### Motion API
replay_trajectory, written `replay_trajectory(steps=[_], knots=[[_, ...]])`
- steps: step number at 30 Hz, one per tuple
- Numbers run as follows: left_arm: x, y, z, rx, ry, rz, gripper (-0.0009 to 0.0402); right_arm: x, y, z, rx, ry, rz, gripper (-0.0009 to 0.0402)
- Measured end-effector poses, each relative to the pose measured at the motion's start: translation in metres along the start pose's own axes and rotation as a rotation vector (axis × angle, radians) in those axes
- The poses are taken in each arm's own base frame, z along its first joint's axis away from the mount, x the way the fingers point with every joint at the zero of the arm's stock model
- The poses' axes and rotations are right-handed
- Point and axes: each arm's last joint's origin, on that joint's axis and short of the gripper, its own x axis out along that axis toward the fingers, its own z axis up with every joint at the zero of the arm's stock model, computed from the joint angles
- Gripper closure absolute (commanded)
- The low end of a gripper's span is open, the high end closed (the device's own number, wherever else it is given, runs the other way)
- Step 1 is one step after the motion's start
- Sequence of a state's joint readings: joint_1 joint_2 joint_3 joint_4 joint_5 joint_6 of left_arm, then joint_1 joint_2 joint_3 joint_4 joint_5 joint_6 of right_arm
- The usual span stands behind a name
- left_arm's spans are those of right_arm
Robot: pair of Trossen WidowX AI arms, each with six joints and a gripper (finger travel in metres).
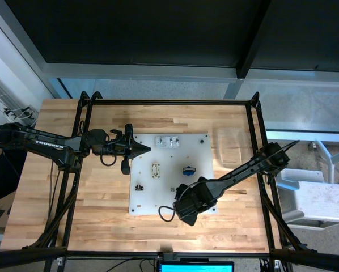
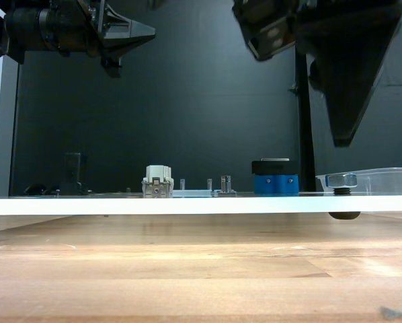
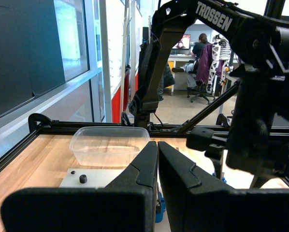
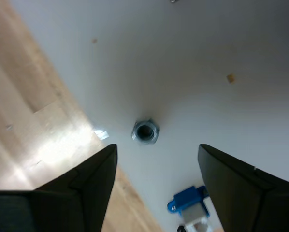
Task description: Unfasten the M12 fastener and place in the container
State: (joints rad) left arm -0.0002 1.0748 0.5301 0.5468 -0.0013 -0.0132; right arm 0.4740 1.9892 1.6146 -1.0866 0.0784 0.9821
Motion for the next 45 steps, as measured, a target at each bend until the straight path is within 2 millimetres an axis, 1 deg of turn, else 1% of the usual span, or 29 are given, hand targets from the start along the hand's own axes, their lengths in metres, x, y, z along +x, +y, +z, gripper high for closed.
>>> replay_trajectory(steps=[3, 15, 22, 27, 31, 45], knots=[[0.0, 0.0, 0.0, 0.0, 0.0, 0.0, 0.0393, 0.005, 0.001, 0.001, 0.007, 0.006, -0.007, 0.0132], [0.0, 0.0, 0.0, 0.0, 0.0, 0.0, 0.0393, 0.019, -0.002, -0.001, 0.039, 0.001, -0.015, 0.015], [0.0, 0.0, 0.0, 0.0, 0.0, 0.0, 0.0393, 0.033, 0.001, 0.002, 0.043, 0.007, -0.02, 0.015], [0.0, 0.0, 0.0, 0.0, 0.0, 0.0, 0.0393, 0.036, 0.002, 0.003, 0.044, 0.008, -0.012, 0.0157], [0.0, 0.0, 0.0, 0.0, 0.0, 0.0, 0.0393, 0.036, 0.003, 0.003, 0.044, 0.007, -0.01, 0.0182], [0.0, 0.0, 0.0, 0.0, 0.0, 0.0, 0.0393, 0.036, 0.003, 0.003, 0.042, 0.013, 0.001, 0.0319]])
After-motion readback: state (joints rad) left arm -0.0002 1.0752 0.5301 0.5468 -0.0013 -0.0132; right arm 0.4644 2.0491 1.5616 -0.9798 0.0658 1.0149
